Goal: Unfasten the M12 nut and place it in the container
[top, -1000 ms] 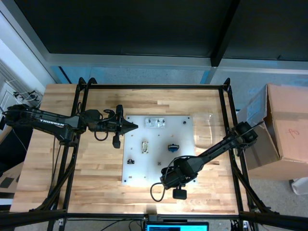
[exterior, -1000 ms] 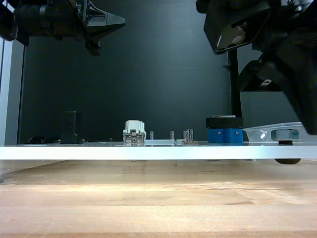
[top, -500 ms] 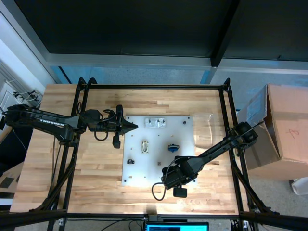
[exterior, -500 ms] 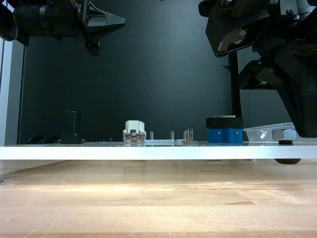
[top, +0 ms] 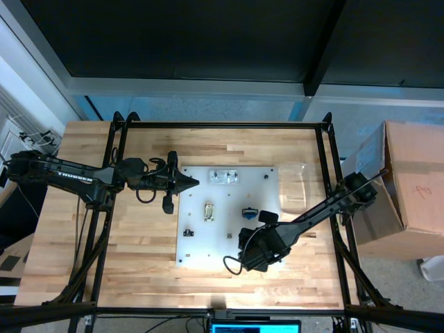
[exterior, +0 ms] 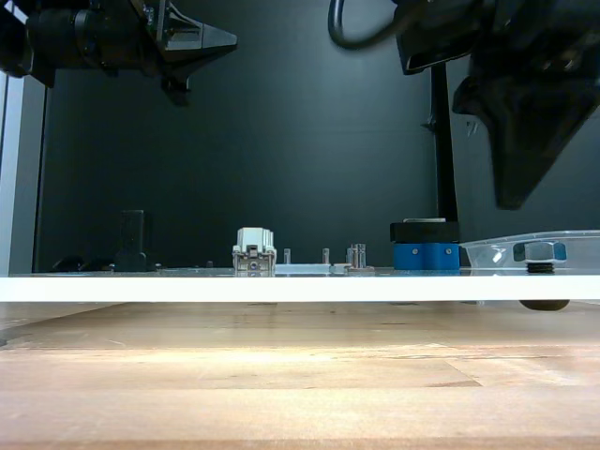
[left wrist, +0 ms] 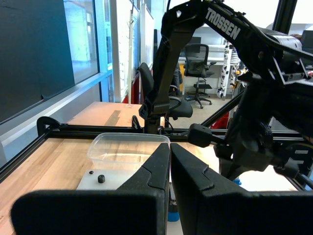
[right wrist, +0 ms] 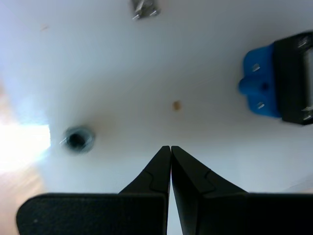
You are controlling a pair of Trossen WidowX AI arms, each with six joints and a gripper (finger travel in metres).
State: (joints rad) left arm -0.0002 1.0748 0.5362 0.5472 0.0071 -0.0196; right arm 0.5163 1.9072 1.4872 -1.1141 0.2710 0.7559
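Bimanual cell seen from above and from bench level. The left end effector (top: 193,182) hangs above the bench (top: 139,236) at the far left edge of the white board (top: 198,250), centre left of the high frame; its fingers (left wrist: 151,169) are pressed together with nothing between them. The right end effector (right wrist: 170,148) points down over the board's near right part, raised clear of it in the upper right of the low frame, fingers pressed together and empty. The M12 nut (exterior: 539,251) sits on top of the ribs of its stud (exterior: 538,268) in the lower right of the low frame; the right wrist view shows it on the board, apart from the fingertips. The clear container (top: 293,184) stands beside the board's far right corner. A blue block (exterior: 425,256) stands mid-board.
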